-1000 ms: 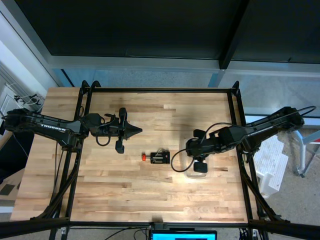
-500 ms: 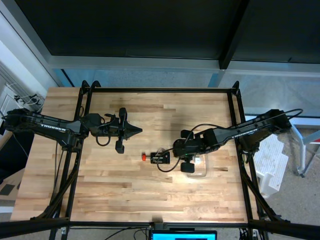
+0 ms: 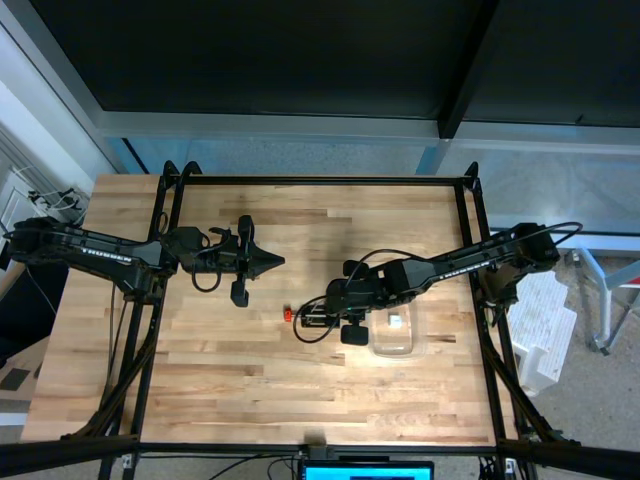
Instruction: Pick the RCA connector and install on taskboard
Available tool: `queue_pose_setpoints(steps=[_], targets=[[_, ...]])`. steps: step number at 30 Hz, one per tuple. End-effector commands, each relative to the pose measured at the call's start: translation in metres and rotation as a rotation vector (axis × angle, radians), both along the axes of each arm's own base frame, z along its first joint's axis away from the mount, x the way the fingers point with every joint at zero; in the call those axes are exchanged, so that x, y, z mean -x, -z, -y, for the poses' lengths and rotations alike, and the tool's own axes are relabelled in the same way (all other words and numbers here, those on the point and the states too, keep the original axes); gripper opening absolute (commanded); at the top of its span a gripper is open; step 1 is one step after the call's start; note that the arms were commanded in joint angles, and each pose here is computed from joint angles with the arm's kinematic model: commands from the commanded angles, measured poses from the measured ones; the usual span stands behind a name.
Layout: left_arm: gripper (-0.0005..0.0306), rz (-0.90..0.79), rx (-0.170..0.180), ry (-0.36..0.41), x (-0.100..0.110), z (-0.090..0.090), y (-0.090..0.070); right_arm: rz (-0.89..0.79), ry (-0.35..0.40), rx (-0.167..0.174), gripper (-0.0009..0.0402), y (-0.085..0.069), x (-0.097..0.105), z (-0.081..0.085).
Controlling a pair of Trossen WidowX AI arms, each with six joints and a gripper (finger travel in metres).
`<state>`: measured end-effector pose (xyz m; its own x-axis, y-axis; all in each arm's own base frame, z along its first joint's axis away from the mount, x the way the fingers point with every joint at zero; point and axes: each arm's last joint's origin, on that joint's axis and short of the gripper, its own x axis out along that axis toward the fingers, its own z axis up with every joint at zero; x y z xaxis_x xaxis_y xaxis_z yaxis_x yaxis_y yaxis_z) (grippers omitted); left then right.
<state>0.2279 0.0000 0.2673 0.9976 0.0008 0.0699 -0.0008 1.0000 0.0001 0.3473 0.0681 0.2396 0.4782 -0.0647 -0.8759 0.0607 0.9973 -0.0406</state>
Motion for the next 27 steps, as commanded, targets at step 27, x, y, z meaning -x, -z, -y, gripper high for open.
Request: queue_pose_setpoints(steps=[27], targets=[[0.0, 0.0, 0.0, 0.0, 0.0, 0.0, 0.0, 0.007, -0.005, 0.011, 0.0002, 0.018, -0.007, 0.001]])
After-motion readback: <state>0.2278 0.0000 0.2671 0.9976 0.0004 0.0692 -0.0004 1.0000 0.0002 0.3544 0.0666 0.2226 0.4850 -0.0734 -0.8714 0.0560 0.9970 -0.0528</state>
